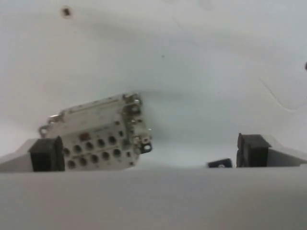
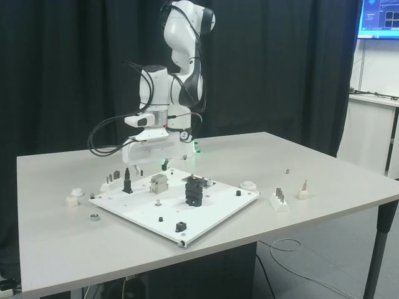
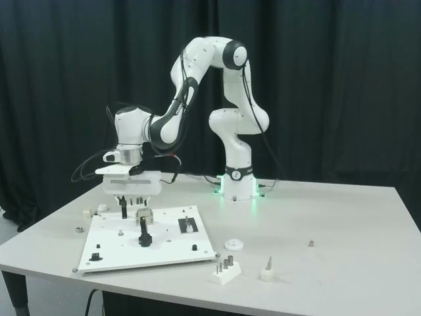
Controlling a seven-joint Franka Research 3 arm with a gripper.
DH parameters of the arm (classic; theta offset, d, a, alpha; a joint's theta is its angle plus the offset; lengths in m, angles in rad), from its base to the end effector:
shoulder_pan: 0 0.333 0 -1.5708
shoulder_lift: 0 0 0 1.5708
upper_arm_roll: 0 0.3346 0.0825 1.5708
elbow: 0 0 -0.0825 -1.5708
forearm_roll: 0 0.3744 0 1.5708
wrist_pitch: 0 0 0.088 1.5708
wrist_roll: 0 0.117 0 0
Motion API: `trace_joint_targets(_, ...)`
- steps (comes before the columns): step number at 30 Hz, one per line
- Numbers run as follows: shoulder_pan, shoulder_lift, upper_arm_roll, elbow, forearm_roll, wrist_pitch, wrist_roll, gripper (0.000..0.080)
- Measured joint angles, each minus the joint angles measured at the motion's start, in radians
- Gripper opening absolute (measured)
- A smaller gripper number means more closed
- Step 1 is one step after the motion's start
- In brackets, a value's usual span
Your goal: Pick medium gear.
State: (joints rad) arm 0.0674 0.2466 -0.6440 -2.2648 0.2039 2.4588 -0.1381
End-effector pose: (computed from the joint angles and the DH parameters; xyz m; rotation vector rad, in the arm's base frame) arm 0.4486 -0.2890 0.2879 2.9905 -0.8959 0.0004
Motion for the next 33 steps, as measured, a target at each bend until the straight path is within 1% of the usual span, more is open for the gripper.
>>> trace_joint_targets(7, 0.010, -0.013, 0.000, 0.000, 0.000, -0.026, 0.007, 0.0800)
trace_joint_targets(19, 0.019, -0.018, 0.000, -0.002, -0.001, -0.038, 0.007, 0.0800)
trace_joint_targets(24, 0.021, -0.023, 0.000, -0.002, -0.001, -0.052, 0.007, 0.0800)
trace_joint_targets(33, 0.024, -0.044, 0.000, -0.002, -0.005, -0.075, 0.007, 0.0800)
